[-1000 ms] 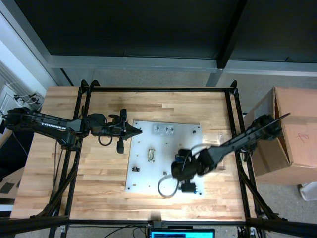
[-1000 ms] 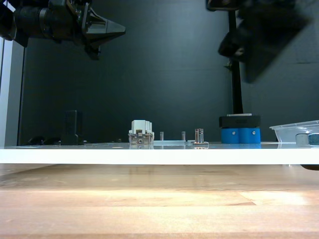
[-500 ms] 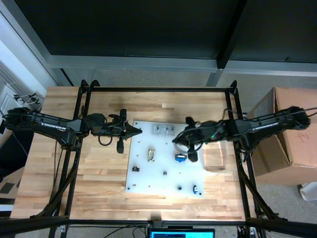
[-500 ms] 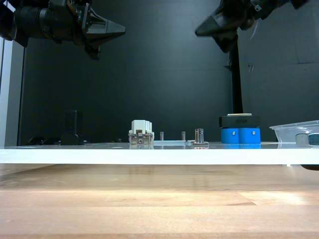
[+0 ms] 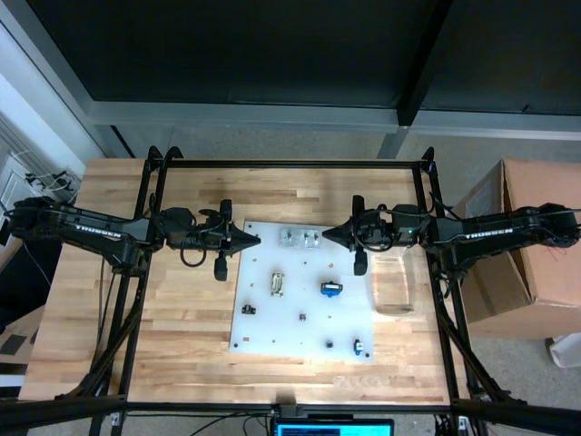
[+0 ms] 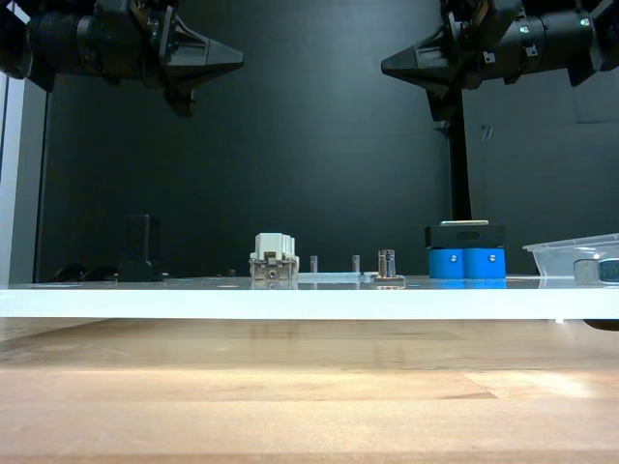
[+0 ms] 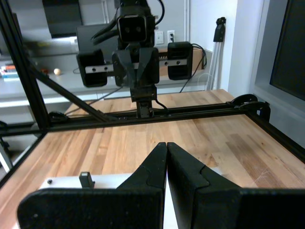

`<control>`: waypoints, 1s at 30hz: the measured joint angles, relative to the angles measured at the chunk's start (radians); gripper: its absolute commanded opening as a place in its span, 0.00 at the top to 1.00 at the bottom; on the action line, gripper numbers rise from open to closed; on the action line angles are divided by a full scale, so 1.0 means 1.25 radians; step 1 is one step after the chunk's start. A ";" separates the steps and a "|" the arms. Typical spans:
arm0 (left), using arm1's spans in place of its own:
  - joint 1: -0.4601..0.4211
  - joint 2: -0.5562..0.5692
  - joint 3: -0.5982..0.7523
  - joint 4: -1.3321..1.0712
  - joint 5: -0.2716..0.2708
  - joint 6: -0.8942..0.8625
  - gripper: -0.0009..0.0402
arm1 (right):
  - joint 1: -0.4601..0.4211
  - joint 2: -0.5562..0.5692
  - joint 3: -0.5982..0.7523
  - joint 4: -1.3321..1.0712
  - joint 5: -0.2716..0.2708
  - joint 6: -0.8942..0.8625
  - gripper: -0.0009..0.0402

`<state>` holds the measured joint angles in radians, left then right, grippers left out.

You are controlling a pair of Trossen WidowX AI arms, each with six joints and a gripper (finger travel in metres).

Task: Pick the M12 nut and place it on its threads and fasten

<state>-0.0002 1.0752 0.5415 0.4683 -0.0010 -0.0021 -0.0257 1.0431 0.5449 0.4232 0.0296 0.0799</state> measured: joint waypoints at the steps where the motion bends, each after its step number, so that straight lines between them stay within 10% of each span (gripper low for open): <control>1: 0.000 0.000 0.000 0.000 0.000 0.000 0.98 | 0.000 0.002 -0.001 0.006 0.005 -0.005 0.98; 30: 0.000 0.000 0.000 0.000 0.000 0.000 0.98 | 0.012 0.051 -0.001 0.108 -0.005 -0.018 0.98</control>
<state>-0.0002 1.0748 0.5415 0.4679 -0.0006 -0.0017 -0.0109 1.1065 0.5442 0.5579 0.0227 0.0578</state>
